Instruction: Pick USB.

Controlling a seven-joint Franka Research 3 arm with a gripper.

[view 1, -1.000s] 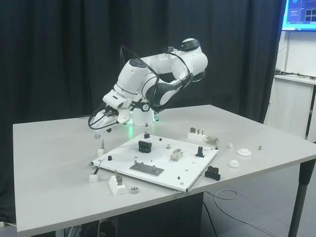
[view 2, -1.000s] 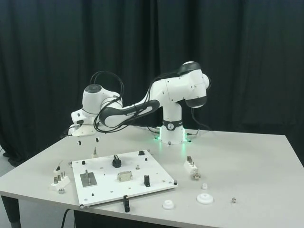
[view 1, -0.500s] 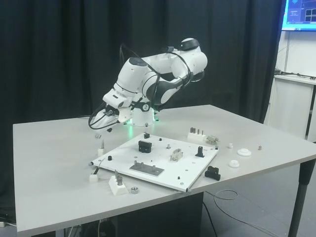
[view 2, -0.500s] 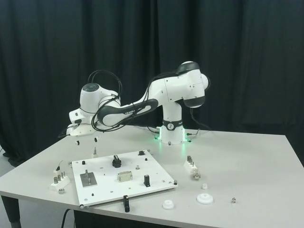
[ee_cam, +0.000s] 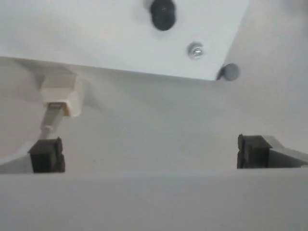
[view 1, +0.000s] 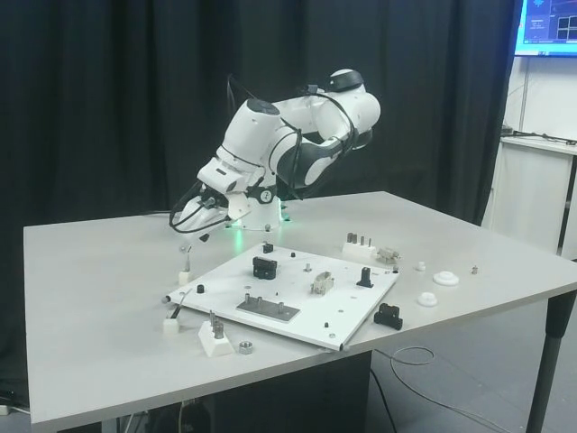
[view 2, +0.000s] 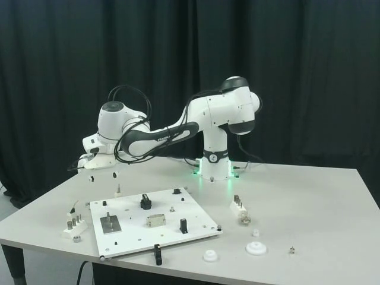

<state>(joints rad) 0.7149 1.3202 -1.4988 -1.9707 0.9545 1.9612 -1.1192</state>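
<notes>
Since the wrist view is my closest look, I start there: the gripper (ee_cam: pixel 149 154) has its jaws wide apart with nothing between them, one black fingertip (ee_cam: pixel 46 155) sitting close to the USB (ee_cam: pixel 60 96), the other fingertip (ee_cam: pixel 252 151) far across. The USB lies flat on the grey table (ee_cam: pixel 159 130) just off the edge of the white board (ee_cam: pixel 110 38), and it shows as a white block with a thinner stem running out of it toward the near fingertip. I judge its long axis to run along that stem, block end toward the board. The risk I see is that the plug is off-centre, almost under one finger; a straight descent could land that finger on the stem and tip or shove it.

From the first room view, the gripper (view 1: pixel 191 242) hangs above the table beyond the board's far corner. A small white piece with a thin stem (view 1: pixel 171 321) lies near the board's near-left corner; I take this for the USB, but cannot tell its heading from here. A neighbouring white holder (view 1: pixel 216 341) could be bumped on a careless approach.

In the second room view the gripper (view 2: pixel 102 176) is well above the table, and the likely USB (view 2: pixel 72 208) is too small to read.
</notes>
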